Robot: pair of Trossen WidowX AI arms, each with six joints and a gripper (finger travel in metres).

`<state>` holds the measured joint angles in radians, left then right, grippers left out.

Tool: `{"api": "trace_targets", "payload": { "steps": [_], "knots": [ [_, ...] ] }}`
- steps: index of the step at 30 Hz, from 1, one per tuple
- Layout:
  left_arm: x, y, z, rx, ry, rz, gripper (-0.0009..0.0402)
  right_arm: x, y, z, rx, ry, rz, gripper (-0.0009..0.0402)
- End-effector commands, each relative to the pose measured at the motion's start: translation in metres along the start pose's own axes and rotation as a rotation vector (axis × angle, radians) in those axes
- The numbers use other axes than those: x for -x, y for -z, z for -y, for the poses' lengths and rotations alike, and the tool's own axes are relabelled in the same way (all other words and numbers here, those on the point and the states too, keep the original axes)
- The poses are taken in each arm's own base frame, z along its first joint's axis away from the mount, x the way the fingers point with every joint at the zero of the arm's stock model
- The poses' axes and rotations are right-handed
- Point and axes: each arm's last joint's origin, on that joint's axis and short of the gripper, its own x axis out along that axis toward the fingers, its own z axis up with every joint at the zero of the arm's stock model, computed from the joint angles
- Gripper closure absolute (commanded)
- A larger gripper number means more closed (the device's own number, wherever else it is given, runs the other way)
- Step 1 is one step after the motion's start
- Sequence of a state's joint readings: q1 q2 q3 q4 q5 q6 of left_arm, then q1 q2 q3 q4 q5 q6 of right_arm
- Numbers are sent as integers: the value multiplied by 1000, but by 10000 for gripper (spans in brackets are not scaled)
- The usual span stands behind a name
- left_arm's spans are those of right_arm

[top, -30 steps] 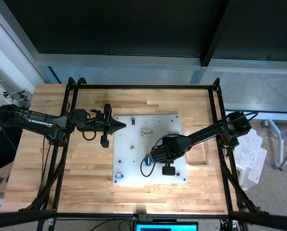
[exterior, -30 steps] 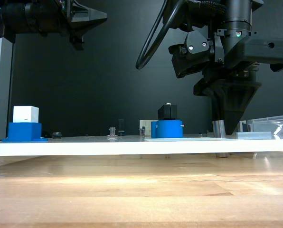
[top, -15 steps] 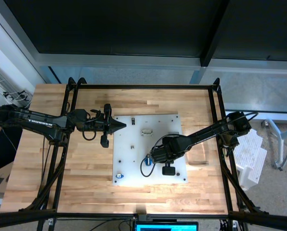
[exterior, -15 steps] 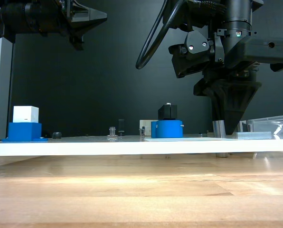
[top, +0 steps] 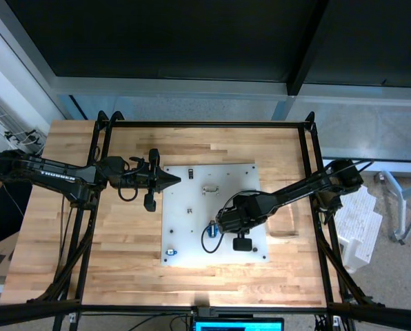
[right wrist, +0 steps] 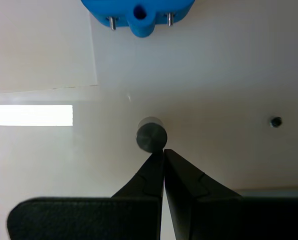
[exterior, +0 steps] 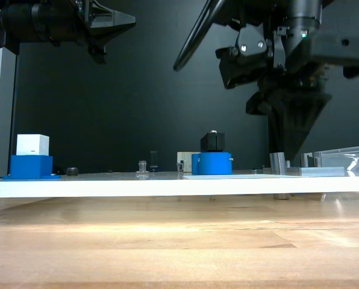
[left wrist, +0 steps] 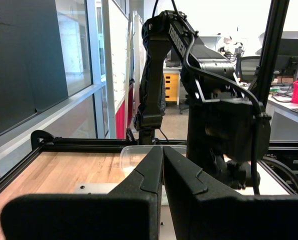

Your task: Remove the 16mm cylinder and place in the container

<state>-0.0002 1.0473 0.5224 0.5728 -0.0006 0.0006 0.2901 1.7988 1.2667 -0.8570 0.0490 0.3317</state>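
Right claw (right wrist: 163, 151) has come up a little in the last half second: from the low view its tips, which were down alongside the cylinder (right wrist: 151, 137), now hang just above the peg's top. Its fingers are pressed together with nothing between them. The wrist camera shows the closed tips just beside the round grey end of the cylinder, not around it. The cylinder itself has not moved. It stands upright in its hole in the board (top: 192, 207), near the blue part (right wrist: 137, 12), and no higher than it was. I read this as a lift that came away empty, so the removal is not yet done. My guess is that the fingers closed off to one side of the peg, or slid off it. I would spread the claw, centre it over the cylinder and go down again before trying another pull. The container (exterior: 348, 159) sits on the tabletop just off the board's right edge, near the peg, so the carry should be short once I have a grip. Left claw (left wrist: 163, 150) hangs high over the board's left edge, fingers pressed together, holding nothing, and has stayed parked.
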Motion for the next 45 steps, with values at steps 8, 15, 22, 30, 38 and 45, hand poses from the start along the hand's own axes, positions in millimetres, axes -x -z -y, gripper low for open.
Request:
{"api": "trace_targets", "payload": {
  "steps": [8,15,22,30,38,45],
  "knots": [
    [0,0,0,0,0,1,393,37,2,1,3,-16,49,393],
    [0,0,0,0,0,1,393,54,-2,-1,11,-14,46,393],
    [0,0,0,0,0,1,393,50,-3,-1,3,18,48,385],
    [0,0,0,0,0,1,393,30,-9,-7,3,24,35,255],
    [0,0,0,0,0,1,393,5,-14,-13,17,36,-4,156],
    [0,0,0,0,0,1,393,-7,-13,-14,33,36,-3,162]
  ]
}}
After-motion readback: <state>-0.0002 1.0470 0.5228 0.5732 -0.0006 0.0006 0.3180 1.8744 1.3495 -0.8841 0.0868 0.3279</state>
